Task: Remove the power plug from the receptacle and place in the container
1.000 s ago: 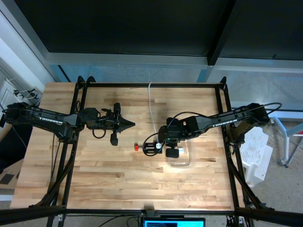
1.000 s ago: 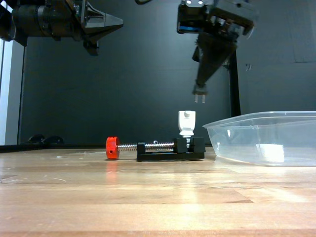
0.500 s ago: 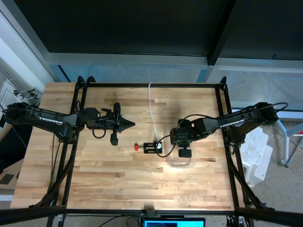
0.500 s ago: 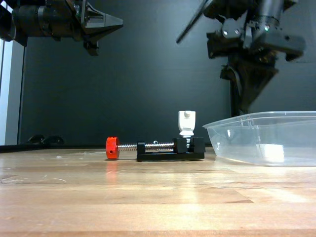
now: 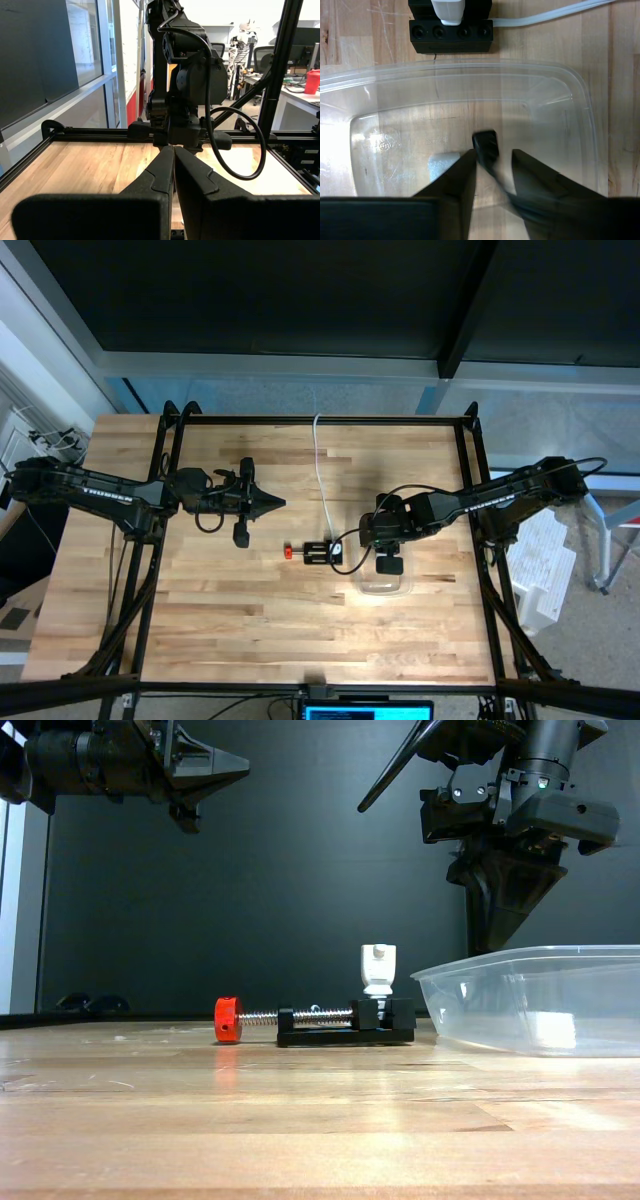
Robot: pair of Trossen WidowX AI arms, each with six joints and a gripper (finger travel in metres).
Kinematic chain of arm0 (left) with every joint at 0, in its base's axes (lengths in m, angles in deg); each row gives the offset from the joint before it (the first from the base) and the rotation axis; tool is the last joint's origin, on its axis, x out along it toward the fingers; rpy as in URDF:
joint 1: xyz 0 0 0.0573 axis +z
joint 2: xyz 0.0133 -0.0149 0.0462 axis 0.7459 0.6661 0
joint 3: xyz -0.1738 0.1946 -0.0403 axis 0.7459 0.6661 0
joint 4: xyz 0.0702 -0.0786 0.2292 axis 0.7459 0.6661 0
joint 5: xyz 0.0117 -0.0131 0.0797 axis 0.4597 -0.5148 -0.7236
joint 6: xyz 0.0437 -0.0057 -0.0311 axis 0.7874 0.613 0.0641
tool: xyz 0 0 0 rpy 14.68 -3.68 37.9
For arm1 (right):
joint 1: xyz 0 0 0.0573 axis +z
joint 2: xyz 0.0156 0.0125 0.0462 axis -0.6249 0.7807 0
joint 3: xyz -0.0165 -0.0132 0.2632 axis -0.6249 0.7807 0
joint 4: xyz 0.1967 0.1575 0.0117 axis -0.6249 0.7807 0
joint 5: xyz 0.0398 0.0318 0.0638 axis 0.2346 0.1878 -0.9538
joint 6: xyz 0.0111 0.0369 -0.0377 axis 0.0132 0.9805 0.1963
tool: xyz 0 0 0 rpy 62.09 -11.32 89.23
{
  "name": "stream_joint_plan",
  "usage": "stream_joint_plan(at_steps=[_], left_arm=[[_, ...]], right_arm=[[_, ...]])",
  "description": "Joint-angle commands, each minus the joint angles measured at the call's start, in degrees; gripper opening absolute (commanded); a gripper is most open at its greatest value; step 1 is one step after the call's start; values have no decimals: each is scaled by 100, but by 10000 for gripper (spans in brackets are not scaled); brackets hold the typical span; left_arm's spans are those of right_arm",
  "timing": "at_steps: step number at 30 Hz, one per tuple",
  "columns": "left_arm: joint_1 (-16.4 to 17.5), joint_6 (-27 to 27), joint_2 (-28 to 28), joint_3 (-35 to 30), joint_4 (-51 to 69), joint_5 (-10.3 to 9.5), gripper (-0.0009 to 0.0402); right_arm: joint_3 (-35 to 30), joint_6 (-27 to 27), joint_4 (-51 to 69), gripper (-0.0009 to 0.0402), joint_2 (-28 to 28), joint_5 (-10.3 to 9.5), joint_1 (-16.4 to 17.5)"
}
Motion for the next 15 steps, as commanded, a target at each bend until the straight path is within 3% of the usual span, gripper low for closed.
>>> stream_joint_plan(at_steps=[1, 8, 15], left_arm=[[0, 0, 2, -2, 0, 2, 0], [2, 0, 2, -2, 0, 2, 0], [0, 0, 2, -2, 0, 2, 0]], right_arm=[[-31, 4, 2, 151, 2, 2, 2], [-31, 7, 44, 211, -107, 2, 15], [-31, 52, 133, 229, -435, -7, 26]])
